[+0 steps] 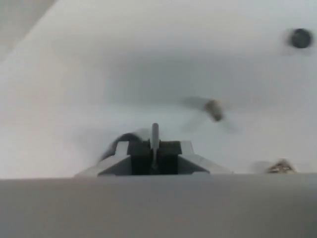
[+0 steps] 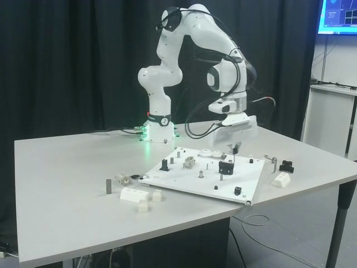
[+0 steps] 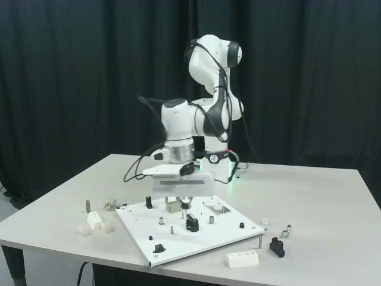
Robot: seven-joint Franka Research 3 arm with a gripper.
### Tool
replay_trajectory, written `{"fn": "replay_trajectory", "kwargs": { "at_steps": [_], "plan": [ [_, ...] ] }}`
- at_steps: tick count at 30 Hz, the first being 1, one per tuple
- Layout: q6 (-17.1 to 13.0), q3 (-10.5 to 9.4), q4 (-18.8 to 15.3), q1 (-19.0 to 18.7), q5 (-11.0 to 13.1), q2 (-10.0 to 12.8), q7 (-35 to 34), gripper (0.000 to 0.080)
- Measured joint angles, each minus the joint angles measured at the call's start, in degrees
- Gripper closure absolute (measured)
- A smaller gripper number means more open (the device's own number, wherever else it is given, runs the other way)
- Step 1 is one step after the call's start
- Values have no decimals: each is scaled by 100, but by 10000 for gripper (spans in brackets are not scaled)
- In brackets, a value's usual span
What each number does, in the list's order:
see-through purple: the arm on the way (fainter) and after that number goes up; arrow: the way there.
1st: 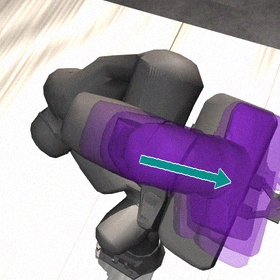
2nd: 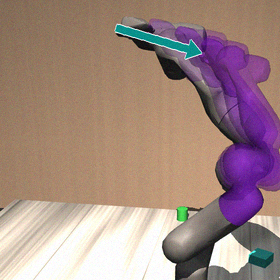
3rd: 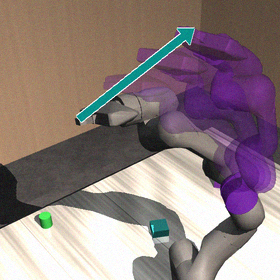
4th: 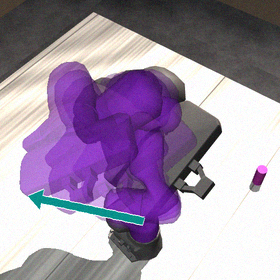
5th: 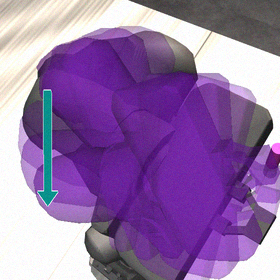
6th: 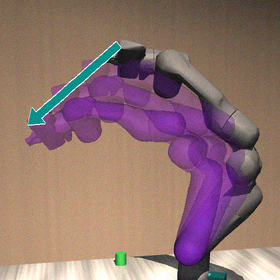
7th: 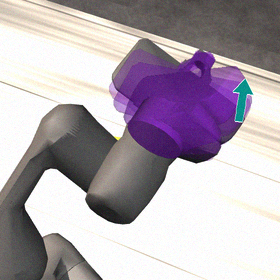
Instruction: Place round peg 1.
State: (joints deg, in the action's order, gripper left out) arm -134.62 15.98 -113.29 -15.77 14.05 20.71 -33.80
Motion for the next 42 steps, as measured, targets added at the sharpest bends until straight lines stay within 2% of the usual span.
{"fn": "replay_trajectory", "kwargs": {
  "at_steps": [13,29,36,42],
  "plan": [
    [0,-12,-232,-821,16,-265,-624,771],
    [-39,-16,-423,-1821,4,-369,-1465,771],
    [-187,-16,-572,-2188,-10,-365,-1775,771],
    [-434,-16,-752,-2447,-45,-353,-1994,771]
  ]
}}
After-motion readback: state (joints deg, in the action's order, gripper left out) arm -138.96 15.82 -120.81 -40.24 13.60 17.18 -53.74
